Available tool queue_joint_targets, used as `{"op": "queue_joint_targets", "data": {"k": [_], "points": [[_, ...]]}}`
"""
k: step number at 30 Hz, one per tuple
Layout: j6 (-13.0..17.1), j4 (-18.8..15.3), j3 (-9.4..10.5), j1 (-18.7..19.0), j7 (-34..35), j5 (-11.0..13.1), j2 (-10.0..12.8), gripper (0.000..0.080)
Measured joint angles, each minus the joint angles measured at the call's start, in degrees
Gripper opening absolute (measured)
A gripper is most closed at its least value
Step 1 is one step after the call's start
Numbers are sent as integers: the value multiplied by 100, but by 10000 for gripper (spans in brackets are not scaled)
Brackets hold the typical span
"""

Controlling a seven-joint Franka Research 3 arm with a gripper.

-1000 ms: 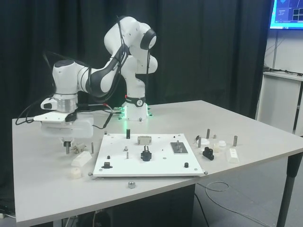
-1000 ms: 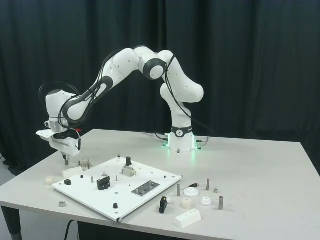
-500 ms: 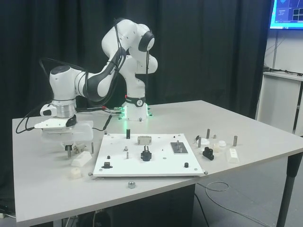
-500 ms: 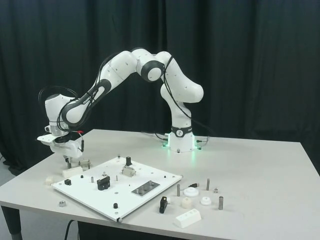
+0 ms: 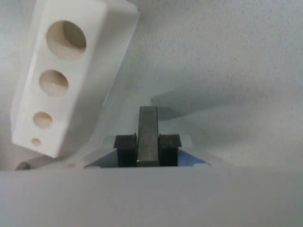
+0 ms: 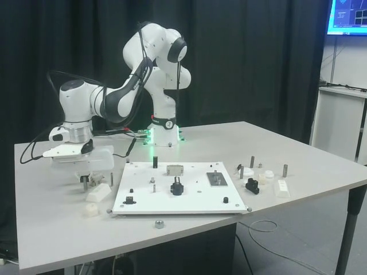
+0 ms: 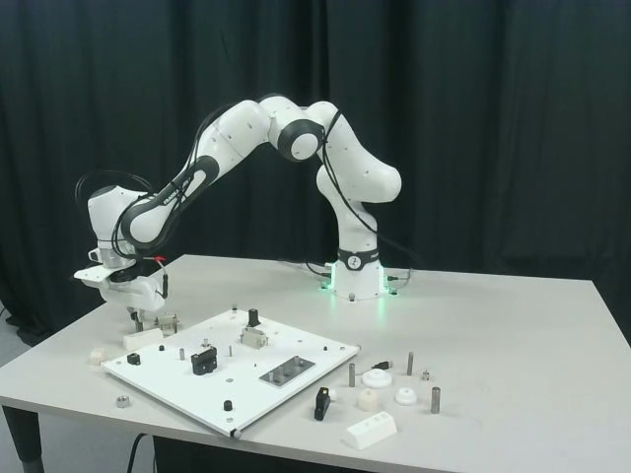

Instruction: Place square peg 4.

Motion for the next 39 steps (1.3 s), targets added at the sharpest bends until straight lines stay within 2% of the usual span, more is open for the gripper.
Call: {"op": "queue_joint_targets", "data": {"k": [25,26,31,32,39], "points": [[0,0,4,-1,78,236,66,97],[0,0,4,-2,78,237,69,121],[0,0,1,-10,79,237,73,121],[0,0,-2,-10,79,237,73,416],[-56,5,-55,-8,78,223,58,416]]}}
